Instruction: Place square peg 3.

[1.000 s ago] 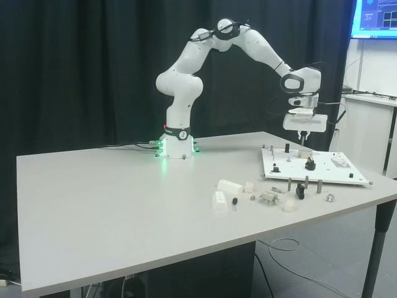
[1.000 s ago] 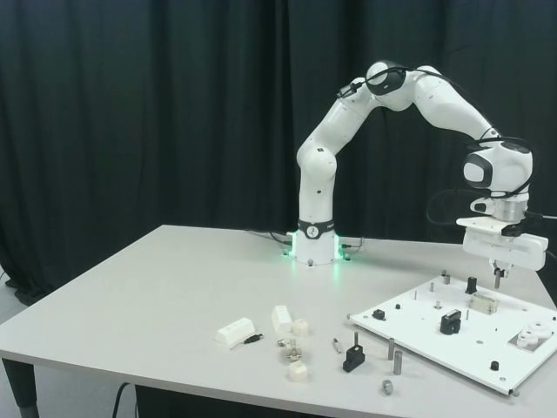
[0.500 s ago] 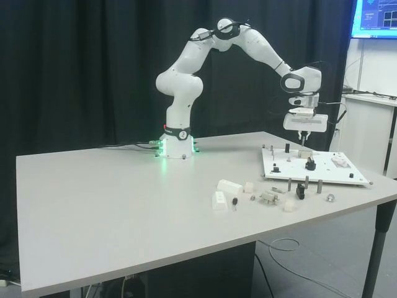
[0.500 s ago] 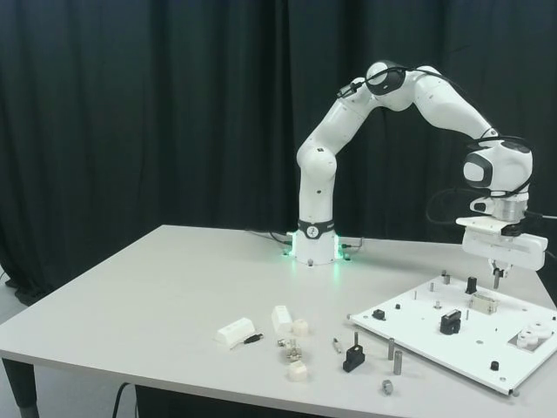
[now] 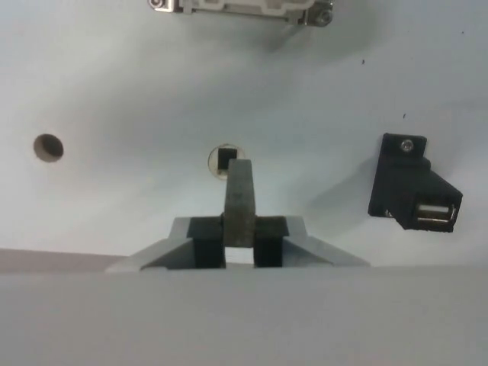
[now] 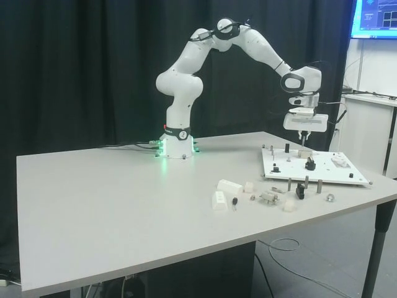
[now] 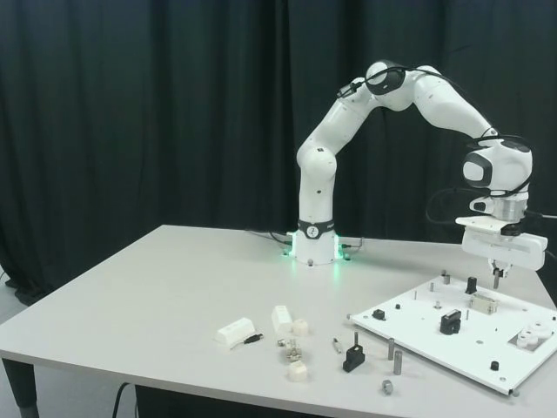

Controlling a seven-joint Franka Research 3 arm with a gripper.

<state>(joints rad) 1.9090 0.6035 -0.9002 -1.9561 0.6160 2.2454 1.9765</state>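
In the wrist view my gripper (image 5: pixel 240 248) is shut on a grey square peg (image 5: pixel 239 202), which points down at a square hole (image 5: pixel 226 158) in the white board (image 5: pixel 137 91). The peg's tip hangs just above that hole, slightly off it. In the first room view the gripper (image 6: pixel 303 134) hovers over the far part of the board (image 6: pixel 329 172). The second room view shows the gripper (image 7: pixel 497 272) with the peg (image 7: pixel 497 280) sticking out below it, above the board (image 7: pixel 418 335).
A black socket block (image 5: pixel 415 194), a round hole (image 5: pixel 48 147) and a metal connector (image 5: pixel 244 6) sit on the board near the peg. Loose white blocks (image 6: pixel 226 192), small pegs (image 6: pixel 289 184) and a black clamp (image 6: pixel 301 190) lie on the grey table (image 6: pixel 111 192) in front of the board.
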